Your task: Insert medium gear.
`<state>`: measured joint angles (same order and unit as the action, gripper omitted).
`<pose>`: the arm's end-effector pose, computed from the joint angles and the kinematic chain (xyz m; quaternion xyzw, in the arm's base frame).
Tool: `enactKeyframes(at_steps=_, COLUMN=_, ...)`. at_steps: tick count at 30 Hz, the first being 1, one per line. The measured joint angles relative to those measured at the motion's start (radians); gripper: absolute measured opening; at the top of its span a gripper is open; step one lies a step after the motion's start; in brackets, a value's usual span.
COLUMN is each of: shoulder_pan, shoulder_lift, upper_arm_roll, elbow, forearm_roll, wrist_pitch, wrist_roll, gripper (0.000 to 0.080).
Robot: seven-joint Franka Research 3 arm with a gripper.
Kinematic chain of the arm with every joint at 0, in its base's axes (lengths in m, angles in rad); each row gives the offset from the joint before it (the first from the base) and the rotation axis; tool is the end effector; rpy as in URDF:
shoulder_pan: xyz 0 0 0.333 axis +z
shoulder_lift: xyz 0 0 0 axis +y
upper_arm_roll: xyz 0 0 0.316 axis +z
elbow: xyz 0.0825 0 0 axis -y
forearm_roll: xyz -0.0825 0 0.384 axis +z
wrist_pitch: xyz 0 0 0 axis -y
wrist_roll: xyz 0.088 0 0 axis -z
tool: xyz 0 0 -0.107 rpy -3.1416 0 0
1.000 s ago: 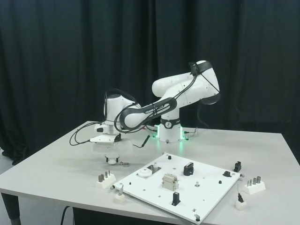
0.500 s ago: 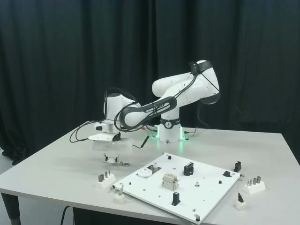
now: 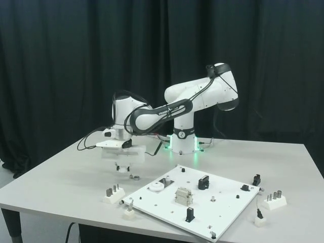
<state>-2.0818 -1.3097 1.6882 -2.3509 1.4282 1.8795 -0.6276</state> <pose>0.4394 -0.1908 0.2102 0.9514 -0.3068 -0.0007 0.0274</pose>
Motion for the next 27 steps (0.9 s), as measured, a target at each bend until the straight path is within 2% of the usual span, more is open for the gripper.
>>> enactKeyframes(at_steps=13, shoulder_pan=0.082, shoulder_lift=0.015, upper_arm_roll=-0.095, elbow=0.009, forearm_roll=-0.034, wrist_pitch=-0.157, wrist_roll=0.137, gripper=0.0400)
enactKeyframes(at_steps=20, shoulder_pan=0.139, shoulder_lift=0.019, upper_arm_roll=-0.115, elbow=0.009, forearm_roll=-0.041, wrist_pitch=-0.212, wrist_roll=0.211, gripper=0.0400)
enactKeyframes(at_steps=27, shoulder_pan=0.201, shoulder_lift=0.020, upper_arm_roll=-0.116, elbow=0.009, forearm_roll=-0.051, wrist_pitch=-0.223, wrist_roll=0.303, gripper=0.0400)
